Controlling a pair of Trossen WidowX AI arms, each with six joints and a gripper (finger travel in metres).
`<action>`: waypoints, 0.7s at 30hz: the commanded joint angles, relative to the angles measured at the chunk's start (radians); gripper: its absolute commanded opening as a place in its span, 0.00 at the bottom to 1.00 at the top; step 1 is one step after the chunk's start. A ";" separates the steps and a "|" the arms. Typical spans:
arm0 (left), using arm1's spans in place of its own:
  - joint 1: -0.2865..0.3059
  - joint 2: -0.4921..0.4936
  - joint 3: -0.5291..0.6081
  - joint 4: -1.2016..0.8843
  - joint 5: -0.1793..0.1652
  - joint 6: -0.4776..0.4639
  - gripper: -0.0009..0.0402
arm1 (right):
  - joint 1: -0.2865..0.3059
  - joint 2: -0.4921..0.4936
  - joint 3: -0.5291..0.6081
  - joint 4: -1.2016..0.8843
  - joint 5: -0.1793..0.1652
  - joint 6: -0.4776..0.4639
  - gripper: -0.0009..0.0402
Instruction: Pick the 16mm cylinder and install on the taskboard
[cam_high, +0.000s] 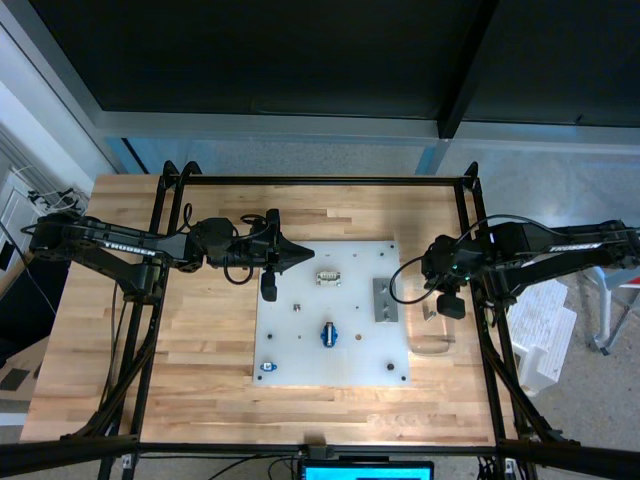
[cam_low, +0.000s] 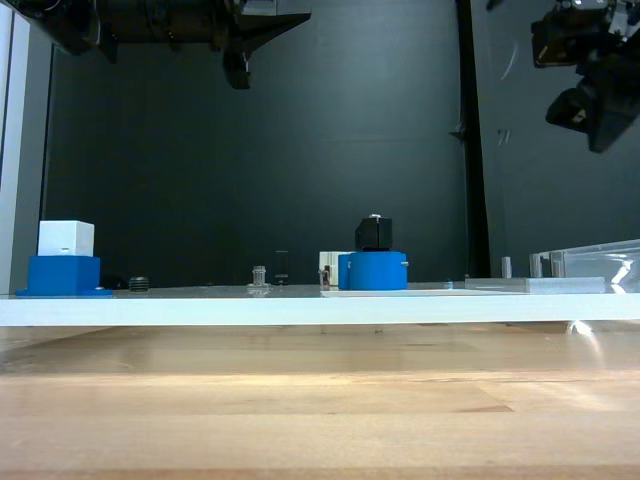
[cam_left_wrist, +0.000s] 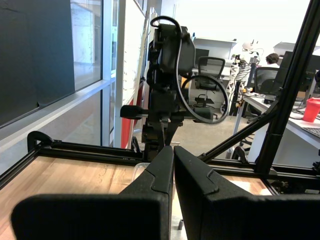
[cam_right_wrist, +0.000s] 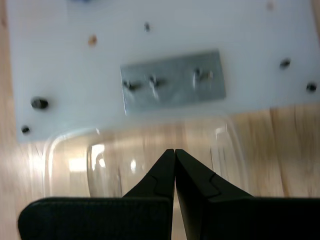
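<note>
The taskboard is a white plate in the middle of the table, carrying a blue fitting, a beige connector and a grey metal block. Three small metal pegs stand up from the grey block. I cannot single out the 16mm cylinder among them or elsewhere. My right gripper is shut with nothing visible between its fingers. It hangs high over a clear plastic tray just off the board's right edge. My left gripper is also shut, held high above the board's far left corner and pointing right.
The clear tray lies on the wood beside the board's right side. A black frame runs around the work area. A blue block with a white cube stands at the board's near left corner.
</note>
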 joint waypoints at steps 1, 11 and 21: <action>0.000 0.000 0.000 0.000 0.000 0.000 0.02 | 0.015 0.018 0.000 -0.045 -0.001 0.011 0.02; 0.000 0.000 0.000 0.000 0.000 0.000 0.02 | 0.062 0.052 0.000 -0.117 0.000 0.039 0.02; 0.000 0.000 0.000 0.000 0.000 0.000 0.02 | 0.072 0.059 -0.002 -0.120 -0.001 0.039 0.02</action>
